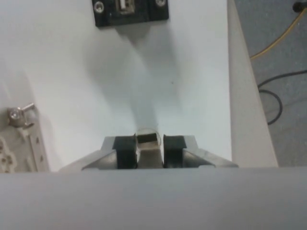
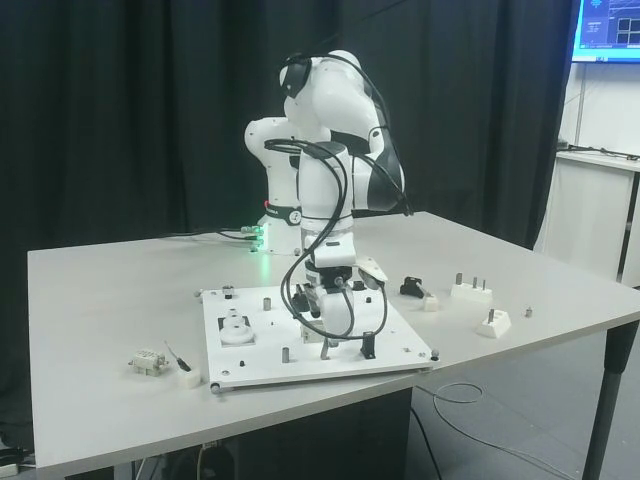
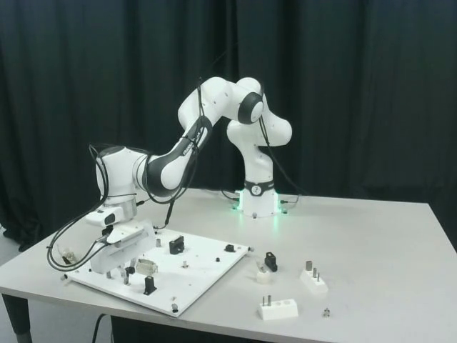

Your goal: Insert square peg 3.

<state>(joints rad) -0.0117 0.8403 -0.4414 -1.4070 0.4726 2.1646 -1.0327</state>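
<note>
Two black-padded fingers (image 1: 125, 149) of the pincer (image 1: 148, 152) stand close together with a small grey square peg (image 1: 147, 140) clamped between them, its end showing just past the pads. In the wrist view the pincer hangs low over a bare stretch of the white board (image 1: 158, 72), with a black socket block (image 1: 130, 10) fixed to the board further ahead and a metal fitting (image 1: 19, 116) off to one side. The board's edge runs near the pincer, and past it lies the grey floor with loose cables (image 1: 276, 93). From the first room view the white arm (image 2: 335, 130) folds down over the board (image 2: 300, 372), which lies on the grey counter (image 2: 110, 300); the pincer (image 2: 330, 325) sits low near the board's front edge, just beside a small black bracket (image 2: 369, 345) that stands upright on the board. Also on the board are a round white gear piece (image 2: 235, 328) and a short upright post (image 2: 268, 301), both apart from the pincer. On the counter beside the board rest a small connector (image 2: 145, 362) and a thin tool (image 2: 174, 353). On the far side of the board the counter carries a black clamp (image 2: 410, 287), a white holder with upright pegs (image 2: 470, 290), a small white block (image 2: 492, 322) and a lone short peg (image 2: 529, 312). In the second room view the arm's own cables (image 3: 71, 236) loop beside the wrist near the board's corner, and green light (image 3: 235, 207) glows at the arm's base.
</note>
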